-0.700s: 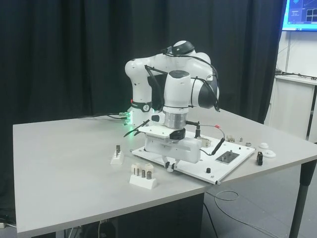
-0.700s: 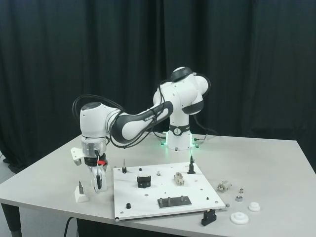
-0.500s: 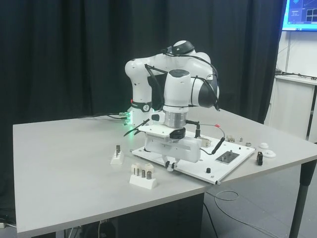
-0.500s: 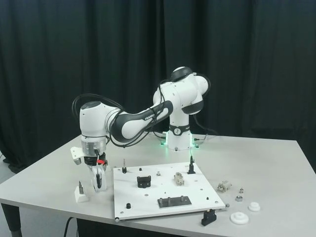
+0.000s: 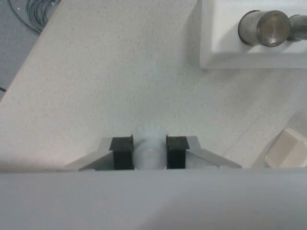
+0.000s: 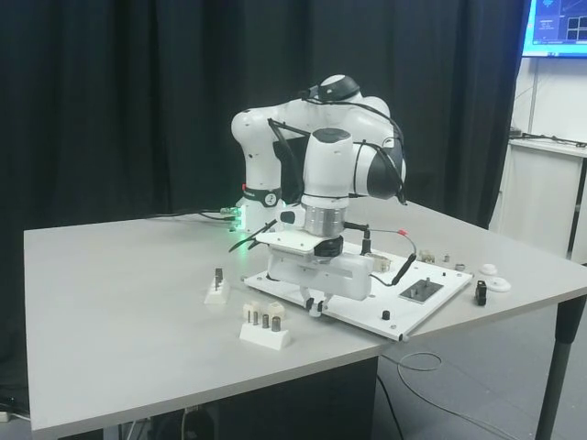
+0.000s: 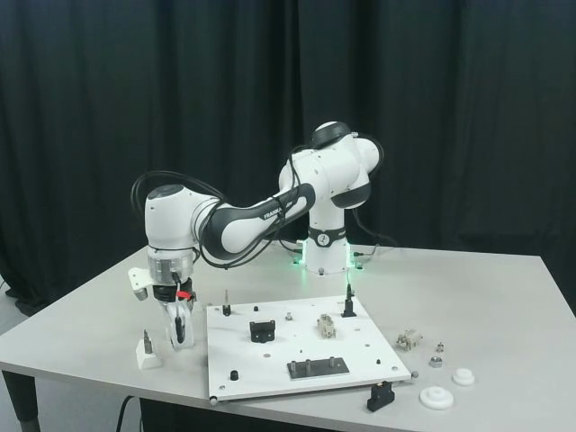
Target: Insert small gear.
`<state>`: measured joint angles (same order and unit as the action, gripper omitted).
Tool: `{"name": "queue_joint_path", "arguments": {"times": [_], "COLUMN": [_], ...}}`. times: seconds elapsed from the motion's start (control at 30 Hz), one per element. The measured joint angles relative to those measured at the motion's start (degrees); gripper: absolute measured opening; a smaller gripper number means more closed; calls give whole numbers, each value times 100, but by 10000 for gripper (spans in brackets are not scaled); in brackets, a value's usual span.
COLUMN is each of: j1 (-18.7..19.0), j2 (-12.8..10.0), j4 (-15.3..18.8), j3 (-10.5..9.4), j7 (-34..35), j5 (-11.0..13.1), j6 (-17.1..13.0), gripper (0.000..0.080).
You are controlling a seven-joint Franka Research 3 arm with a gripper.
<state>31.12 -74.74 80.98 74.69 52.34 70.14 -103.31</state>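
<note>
Gear (image 5: 149, 149), small and white, sits clenched between my hand's (image 5: 149, 152) black fingertips, just above the grey desk (image 6: 119, 275), left of the white board (image 7: 297, 346). I should lift straight, keeping it level for insertion.

The white arm (image 6: 316, 174) bends forward and down over the grey bench (image 6: 119, 302), its tool (image 6: 315, 305) hanging low at the near edge of a white board (image 6: 404, 307). Just beside the tool a white block (image 6: 266, 330) carries short upright pegs, and a smaller white block (image 6: 216, 291) with one peg stands near it. A green light (image 6: 240, 218) shows at the arm's base. A white disc (image 6: 494, 280) lies at the bench's far corner.
</note>
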Motion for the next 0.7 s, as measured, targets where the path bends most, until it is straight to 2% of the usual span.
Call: {"name": "queue_joint_path", "arguments": {"times": [0.7], "j1": [-53], "j2": [21], "j4": [-165], "j3": [0], "j7": [36], "j5": [48], "j6": [33], "gripper": [139]}}
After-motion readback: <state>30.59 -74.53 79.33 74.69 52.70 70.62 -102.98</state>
